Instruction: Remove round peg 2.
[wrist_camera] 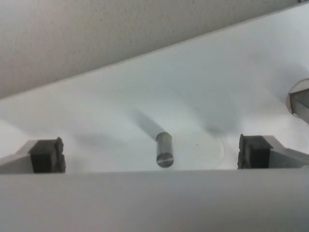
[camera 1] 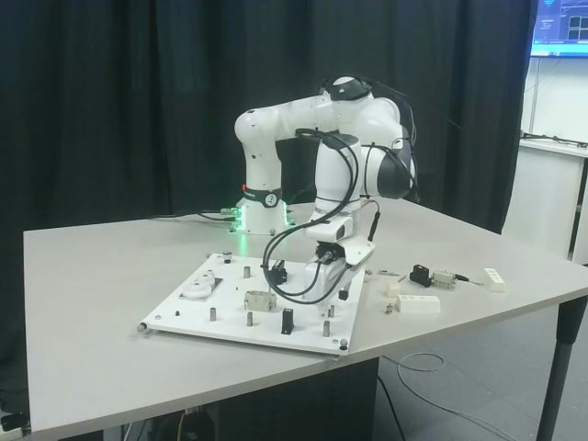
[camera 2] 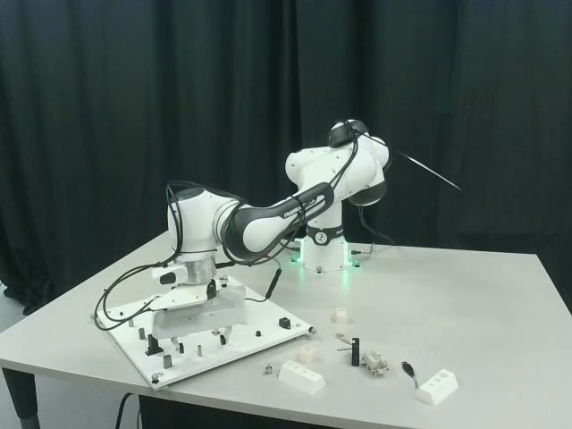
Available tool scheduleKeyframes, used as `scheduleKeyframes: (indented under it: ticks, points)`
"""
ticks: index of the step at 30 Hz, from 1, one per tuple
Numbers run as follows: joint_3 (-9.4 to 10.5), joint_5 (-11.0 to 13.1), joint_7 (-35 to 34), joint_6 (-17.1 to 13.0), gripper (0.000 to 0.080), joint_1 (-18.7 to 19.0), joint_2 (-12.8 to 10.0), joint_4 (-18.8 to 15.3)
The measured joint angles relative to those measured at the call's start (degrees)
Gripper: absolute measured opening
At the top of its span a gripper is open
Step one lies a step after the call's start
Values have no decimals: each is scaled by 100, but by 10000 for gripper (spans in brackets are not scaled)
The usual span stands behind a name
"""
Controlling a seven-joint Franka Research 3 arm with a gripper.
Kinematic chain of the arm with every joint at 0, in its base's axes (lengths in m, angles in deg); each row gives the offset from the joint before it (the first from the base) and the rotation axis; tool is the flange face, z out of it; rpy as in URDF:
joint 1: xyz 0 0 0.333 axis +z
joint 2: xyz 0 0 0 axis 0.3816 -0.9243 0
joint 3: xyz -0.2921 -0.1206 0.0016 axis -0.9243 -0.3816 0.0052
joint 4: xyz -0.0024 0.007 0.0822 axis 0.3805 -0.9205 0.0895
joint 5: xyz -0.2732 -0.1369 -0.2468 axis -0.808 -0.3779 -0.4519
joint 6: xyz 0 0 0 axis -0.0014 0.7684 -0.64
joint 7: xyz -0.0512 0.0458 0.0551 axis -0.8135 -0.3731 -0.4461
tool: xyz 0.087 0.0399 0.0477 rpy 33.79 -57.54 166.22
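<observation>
The gripper (wrist_camera: 150, 155) hangs spread wide over the white board (camera 1: 230, 317), its fingers either side of round peg 2 (wrist_camera: 164, 150), on the grey table (camera 1: 92, 276) before black curtains (camera 2: 134, 107).

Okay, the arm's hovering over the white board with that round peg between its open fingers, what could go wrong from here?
1. The peg sits between the gripper's fingers, nearer the right one, so closing now might push it sideways rather than clamp it squarely.
2. The white board simply lies on the grey table; a tight peg could lift or shift it.
3. Other pegs and fixtures stand close by, so descending could clip one.
</observation>
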Motion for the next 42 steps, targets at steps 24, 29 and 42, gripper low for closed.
scheduleKeyframes:
  ticks: [24,29,42]
  points:
    - [202,0,242,-237,714,-90,-5,1]
    - [208,0,338,-245,338,-90,-5,9]
    - [221,-2,408,-310,62,-95,-5,26]
